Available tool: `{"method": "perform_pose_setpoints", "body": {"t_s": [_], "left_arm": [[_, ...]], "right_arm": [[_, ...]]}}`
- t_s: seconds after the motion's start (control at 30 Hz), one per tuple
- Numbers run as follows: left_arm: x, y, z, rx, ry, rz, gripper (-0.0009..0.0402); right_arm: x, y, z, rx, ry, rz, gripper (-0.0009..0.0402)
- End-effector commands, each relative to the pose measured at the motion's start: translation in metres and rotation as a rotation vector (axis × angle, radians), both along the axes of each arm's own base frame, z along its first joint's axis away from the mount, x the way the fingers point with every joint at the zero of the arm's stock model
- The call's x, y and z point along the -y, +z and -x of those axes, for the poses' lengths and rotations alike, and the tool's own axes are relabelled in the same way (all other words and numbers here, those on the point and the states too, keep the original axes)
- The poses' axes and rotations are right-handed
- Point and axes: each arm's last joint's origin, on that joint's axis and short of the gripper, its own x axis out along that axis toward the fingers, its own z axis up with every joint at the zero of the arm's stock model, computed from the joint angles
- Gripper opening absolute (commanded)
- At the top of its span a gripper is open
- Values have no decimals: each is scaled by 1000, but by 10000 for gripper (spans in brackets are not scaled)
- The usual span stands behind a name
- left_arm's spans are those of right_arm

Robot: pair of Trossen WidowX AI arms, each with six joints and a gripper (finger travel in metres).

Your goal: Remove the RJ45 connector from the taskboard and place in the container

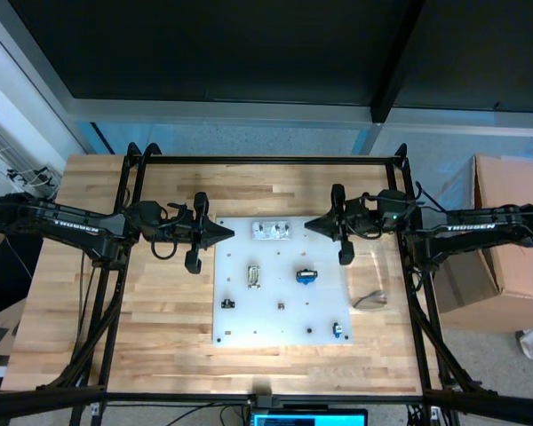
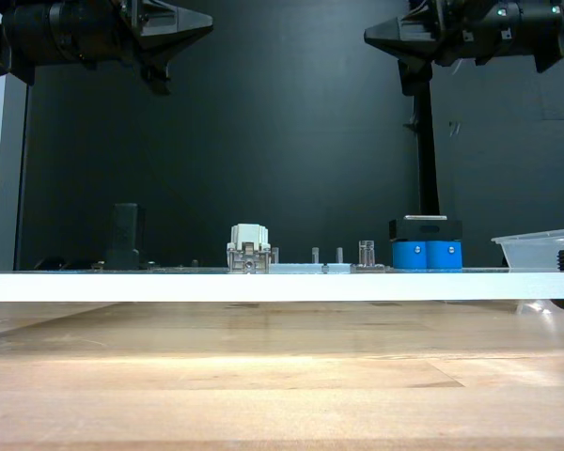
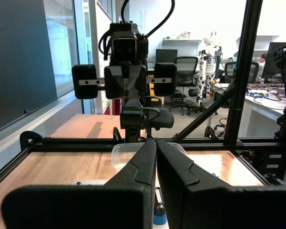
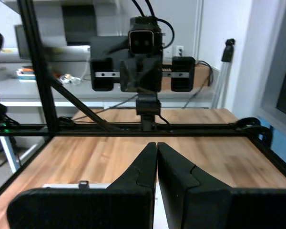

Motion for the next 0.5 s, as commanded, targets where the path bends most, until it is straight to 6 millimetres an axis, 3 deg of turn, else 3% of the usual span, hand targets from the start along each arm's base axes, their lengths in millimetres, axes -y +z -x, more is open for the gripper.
{"method": "perform_pose_setpoints", "body": {"t_s": [0.03,0.5], "left_arm": [[0,0,0,0,0,0,0],[0,0,0,0,0,0,0]], "right_arm": [[0,-3,0,8,0,-8,0],[0,-1,0,21,0,-13,0]]}}
